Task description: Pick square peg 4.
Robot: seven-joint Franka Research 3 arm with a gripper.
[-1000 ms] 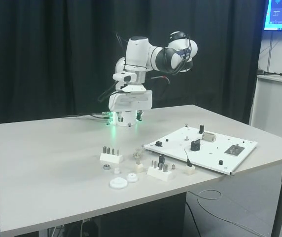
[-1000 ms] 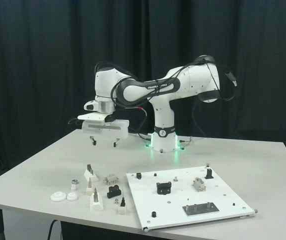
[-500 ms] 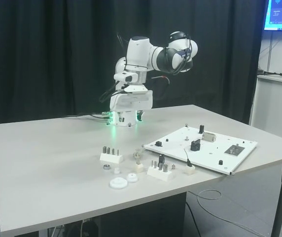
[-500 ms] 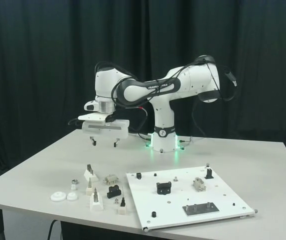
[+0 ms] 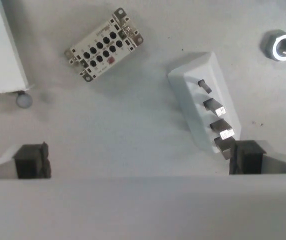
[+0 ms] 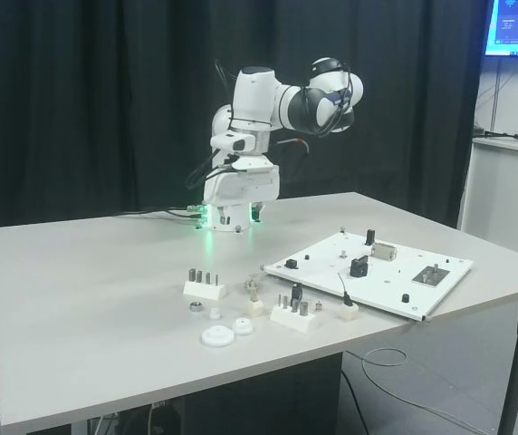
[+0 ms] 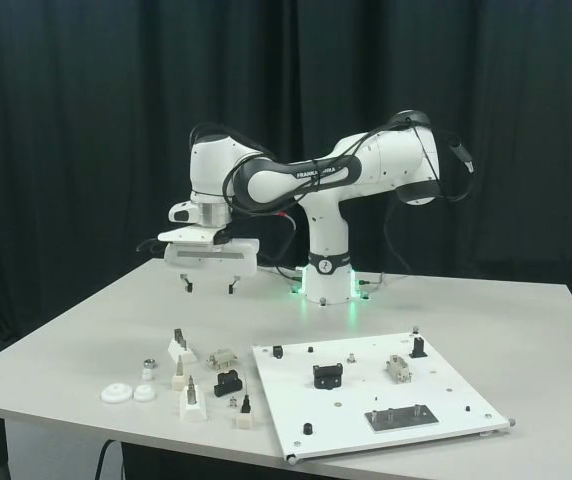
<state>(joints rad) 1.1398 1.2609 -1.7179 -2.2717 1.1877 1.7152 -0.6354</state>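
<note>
A white peg holder (image 5: 195,97) carries a row of grey pegs, one thin and three square (image 5: 221,130). The same holder stands near the table's front in the first room view (image 6: 204,285) and the second room view (image 7: 179,349). My gripper (image 5: 139,161) hangs high above the table with its black fingertips (image 5: 32,161) wide apart and nothing between them. One fingertip lines up beside the end peg of the row. The room views show the gripper (image 7: 209,286) well above the holder and open (image 6: 241,217).
A multi-pin connector (image 5: 104,44) and a steel nut (image 5: 281,46) lie near the holder. The white assembly board (image 7: 296,390) sits to one side, with a second peg holder (image 6: 295,314), two white gears (image 6: 216,336) and small parts on the table in front.
The hand has shifted very slightly above the table. The fingers stay apart and nothing on the table has moved.
</note>
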